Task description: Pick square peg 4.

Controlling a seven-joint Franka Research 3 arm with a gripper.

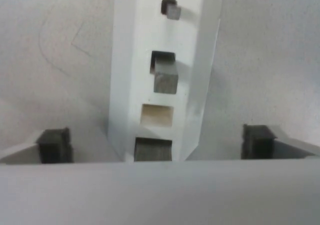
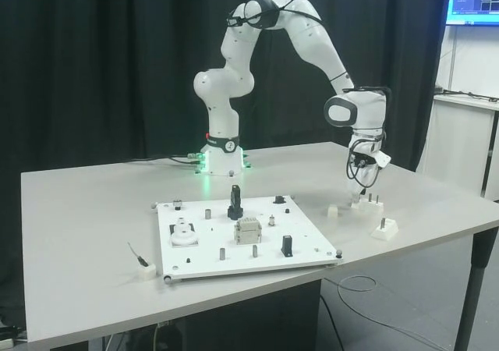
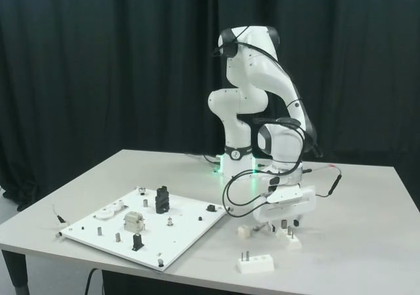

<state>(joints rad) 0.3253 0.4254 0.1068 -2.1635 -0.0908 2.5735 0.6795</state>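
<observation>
Gripper open, fingers wide apart, straddling white peg holder on table.
Nearest peg, prob peg 4, sits in holder slot between fingers, not yet gripped.
Next slot out empty, then two more pegs beyond.
Peg: small, rigid, light, likely smooth — grip flat side faces, pull straight up.
Wrist view shows slots/pegs; room views only show arm low over holder, board well apart.
</observation>
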